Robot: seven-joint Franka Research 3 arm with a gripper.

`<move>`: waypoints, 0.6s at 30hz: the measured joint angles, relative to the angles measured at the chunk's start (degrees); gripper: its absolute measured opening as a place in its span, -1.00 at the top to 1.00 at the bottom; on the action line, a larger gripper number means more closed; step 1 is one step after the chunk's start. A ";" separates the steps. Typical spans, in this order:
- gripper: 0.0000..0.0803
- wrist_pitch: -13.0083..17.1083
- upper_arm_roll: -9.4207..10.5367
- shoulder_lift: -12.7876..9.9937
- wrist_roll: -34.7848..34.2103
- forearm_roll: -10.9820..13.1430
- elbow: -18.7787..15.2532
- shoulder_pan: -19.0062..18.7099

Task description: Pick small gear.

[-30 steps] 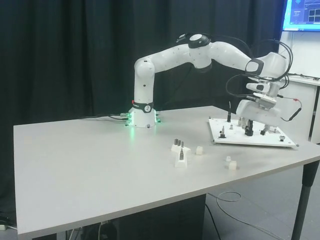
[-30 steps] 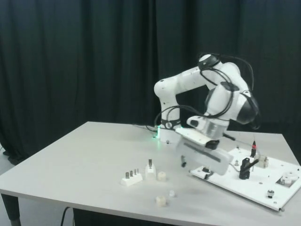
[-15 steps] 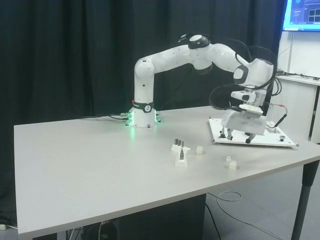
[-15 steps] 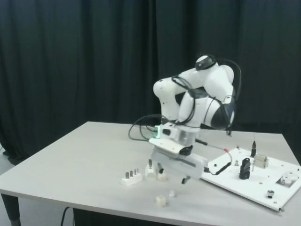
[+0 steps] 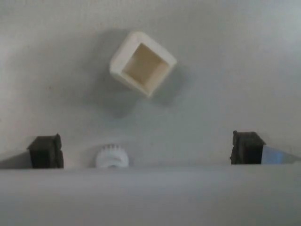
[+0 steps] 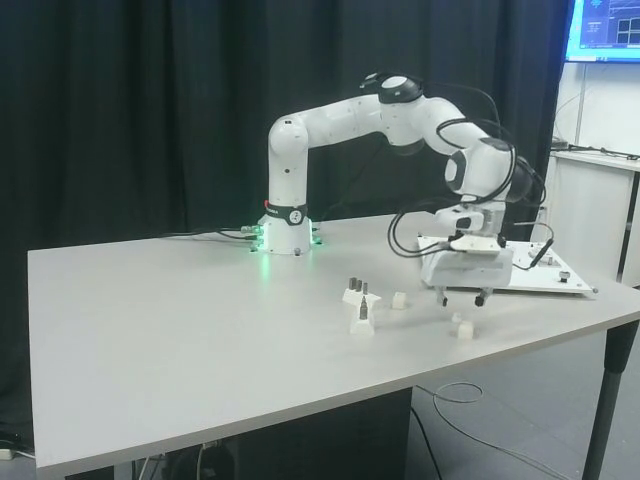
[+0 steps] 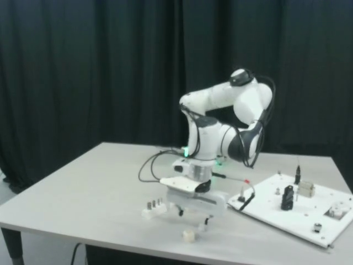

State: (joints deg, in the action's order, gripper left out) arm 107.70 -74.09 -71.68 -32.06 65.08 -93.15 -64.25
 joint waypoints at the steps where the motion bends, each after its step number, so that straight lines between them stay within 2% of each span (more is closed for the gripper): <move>1: -0.99 0.00 0.18 -0.04 0.39 0.65 -0.21 0.00; 7: -0.99 -0.19 1.19 -0.04 0.89 2.76 -0.86 -0.42; 18: -0.99 -0.21 1.94 -0.04 0.82 2.91 -1.89 -2.50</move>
